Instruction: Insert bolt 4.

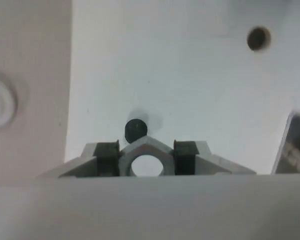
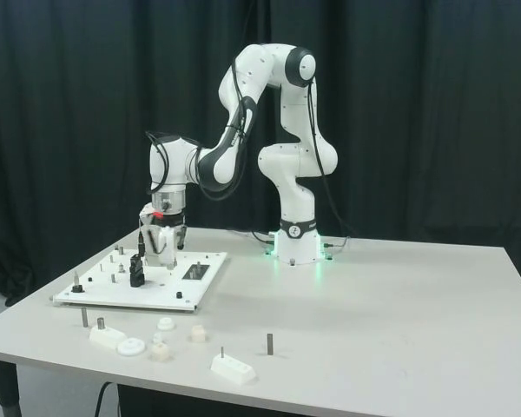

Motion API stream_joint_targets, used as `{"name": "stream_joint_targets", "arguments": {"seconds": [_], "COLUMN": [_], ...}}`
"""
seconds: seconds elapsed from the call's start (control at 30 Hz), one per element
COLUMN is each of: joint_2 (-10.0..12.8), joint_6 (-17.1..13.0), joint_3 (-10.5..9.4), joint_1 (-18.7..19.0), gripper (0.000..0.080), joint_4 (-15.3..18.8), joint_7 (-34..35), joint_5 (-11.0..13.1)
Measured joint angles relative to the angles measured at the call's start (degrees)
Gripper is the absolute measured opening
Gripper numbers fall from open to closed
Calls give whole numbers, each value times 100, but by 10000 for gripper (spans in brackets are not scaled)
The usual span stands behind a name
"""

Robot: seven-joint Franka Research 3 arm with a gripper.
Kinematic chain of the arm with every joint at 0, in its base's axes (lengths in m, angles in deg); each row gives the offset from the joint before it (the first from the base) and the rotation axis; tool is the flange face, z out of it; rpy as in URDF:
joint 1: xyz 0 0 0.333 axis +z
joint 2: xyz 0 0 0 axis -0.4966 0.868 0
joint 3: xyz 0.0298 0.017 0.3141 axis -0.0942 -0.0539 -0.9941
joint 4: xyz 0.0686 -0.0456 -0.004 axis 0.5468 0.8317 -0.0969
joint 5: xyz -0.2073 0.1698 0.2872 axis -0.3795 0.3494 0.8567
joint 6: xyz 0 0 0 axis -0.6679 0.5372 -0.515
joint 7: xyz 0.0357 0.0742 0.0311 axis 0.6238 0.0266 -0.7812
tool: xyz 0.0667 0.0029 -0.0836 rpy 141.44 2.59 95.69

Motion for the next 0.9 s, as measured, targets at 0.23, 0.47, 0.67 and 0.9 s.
{"name": "stream_joint_targets", "arguments": {"seconds": [0.23,0.47,0.67,0.9], "joint_2": [-88,-149,-171,-172], "joint_6": [27,72,128,153], "joint_3": [-1,-22,-47,-67], "joint_1": [1,10,20,20], "gripper": [229,229,229,229], "joint_4": [10,15,15,17], "joint_7": [-2227,-4033,-5668,-7461], "joint_5": [56,67,170,366]}}
